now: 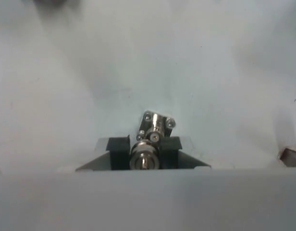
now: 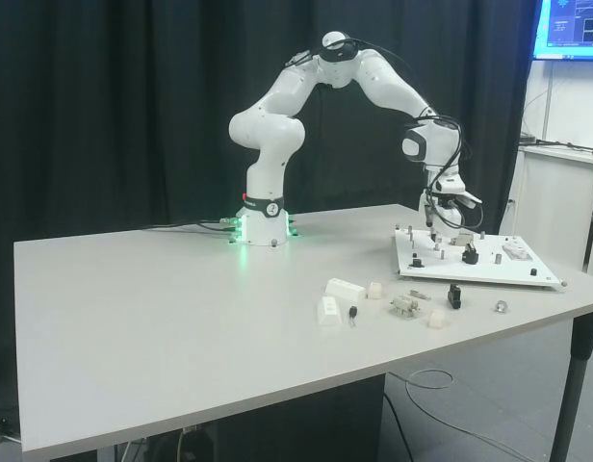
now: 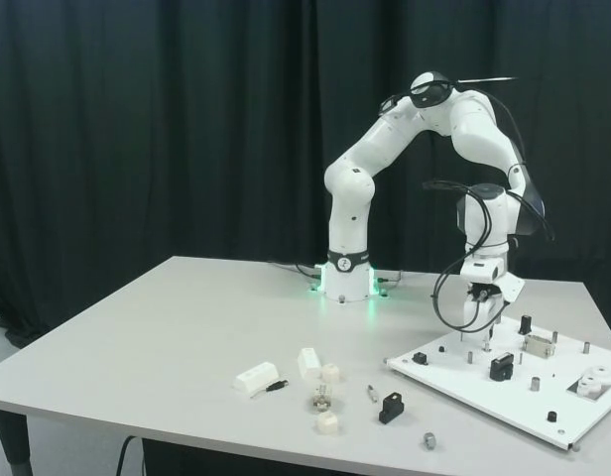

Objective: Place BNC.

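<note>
In the wrist view my gripper (image 1: 144, 153) is shut on a metal BNC plug (image 1: 144, 158), with a black finger (image 1: 118, 150) on either side of it. Just past the plug, a metal BNC socket (image 1: 156, 126) with a screwed square flange stands on the white board (image 1: 66, 96). I cannot tell whether plug and socket touch. In the room views the gripper (image 2: 434, 223) (image 3: 481, 332) hangs low over the near-left part of the white board (image 2: 489, 272) (image 3: 454, 382), and the plug is too small to make out there.
The board carries pegs, a black block (image 3: 501, 369) and a white round part (image 3: 595, 382). Loose on the grey table in front of it lie white blocks (image 2: 343, 288) (image 3: 257, 378), a small metal part (image 2: 404, 306) and a black clip (image 3: 391, 407).
</note>
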{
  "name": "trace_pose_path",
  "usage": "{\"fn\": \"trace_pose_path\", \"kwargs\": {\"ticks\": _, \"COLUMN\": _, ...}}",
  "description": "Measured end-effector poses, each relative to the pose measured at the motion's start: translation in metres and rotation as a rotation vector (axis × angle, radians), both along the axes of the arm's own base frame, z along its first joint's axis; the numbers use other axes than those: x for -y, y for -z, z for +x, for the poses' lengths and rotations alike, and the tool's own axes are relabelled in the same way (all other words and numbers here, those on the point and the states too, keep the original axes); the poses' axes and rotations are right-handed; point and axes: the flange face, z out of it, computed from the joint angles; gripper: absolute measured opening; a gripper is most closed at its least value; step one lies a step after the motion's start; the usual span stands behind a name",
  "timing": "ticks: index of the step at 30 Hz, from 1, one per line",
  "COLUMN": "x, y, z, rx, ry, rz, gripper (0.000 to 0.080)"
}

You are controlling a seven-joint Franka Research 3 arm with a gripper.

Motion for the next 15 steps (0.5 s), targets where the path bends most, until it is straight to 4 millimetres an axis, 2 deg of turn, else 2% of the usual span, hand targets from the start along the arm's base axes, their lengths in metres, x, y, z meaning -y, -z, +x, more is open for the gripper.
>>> {"fn": "trace_pose_path", "kwargs": {"ticks": 15, "x": 0.0023, "y": 0.0013, "z": -0.0004, "rx": -0.003, "ry": 0.005, "rz": -0.003, "gripper": 0.0124}}
